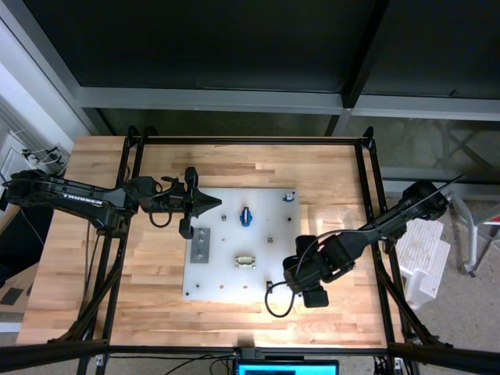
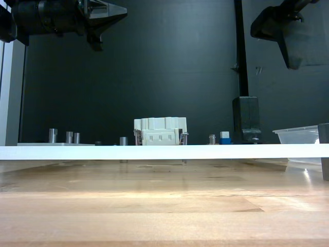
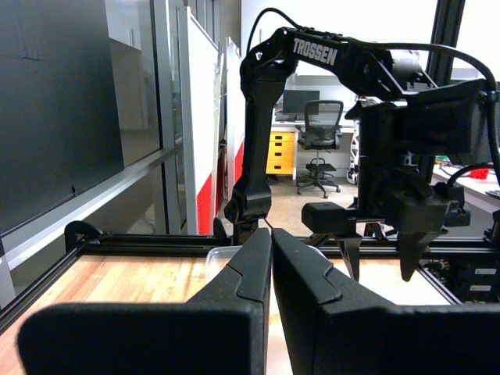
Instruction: Remove the 16mm bar from the taskboard and place in the container
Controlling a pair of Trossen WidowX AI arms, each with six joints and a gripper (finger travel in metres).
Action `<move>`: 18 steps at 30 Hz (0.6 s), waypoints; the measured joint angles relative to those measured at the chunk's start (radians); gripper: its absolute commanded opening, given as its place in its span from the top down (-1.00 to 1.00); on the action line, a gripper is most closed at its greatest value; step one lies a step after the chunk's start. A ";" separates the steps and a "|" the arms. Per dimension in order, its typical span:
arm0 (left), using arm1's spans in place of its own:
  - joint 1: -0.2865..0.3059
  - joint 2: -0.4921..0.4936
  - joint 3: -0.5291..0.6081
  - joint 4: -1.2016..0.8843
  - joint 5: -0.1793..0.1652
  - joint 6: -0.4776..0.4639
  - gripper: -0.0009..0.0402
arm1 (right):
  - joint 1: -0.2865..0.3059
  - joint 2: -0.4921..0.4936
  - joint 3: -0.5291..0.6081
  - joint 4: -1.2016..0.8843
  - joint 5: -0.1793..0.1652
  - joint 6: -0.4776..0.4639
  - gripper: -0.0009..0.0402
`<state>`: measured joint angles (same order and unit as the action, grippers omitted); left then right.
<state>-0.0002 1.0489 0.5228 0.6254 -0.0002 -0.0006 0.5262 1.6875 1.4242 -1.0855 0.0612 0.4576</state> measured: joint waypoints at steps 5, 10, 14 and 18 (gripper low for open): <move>0.000 0.000 0.000 0.000 0.000 0.000 0.96 | 0.003 0.029 0.000 0.007 0.000 0.056 -0.59; 0.000 0.000 0.000 0.000 0.000 0.000 0.96 | 0.005 0.066 0.000 0.037 0.002 0.095 -0.59; 0.000 0.000 0.000 0.000 0.000 0.000 0.96 | 0.006 0.089 0.000 0.064 0.005 0.097 -0.59; 0.000 0.000 0.000 0.000 0.000 0.000 0.96 | 0.007 0.105 0.000 0.078 0.025 0.118 -0.56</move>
<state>-0.0002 1.0489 0.5228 0.6250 -0.0006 -0.0006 0.5331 1.7927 1.4246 -1.0073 0.0860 0.5755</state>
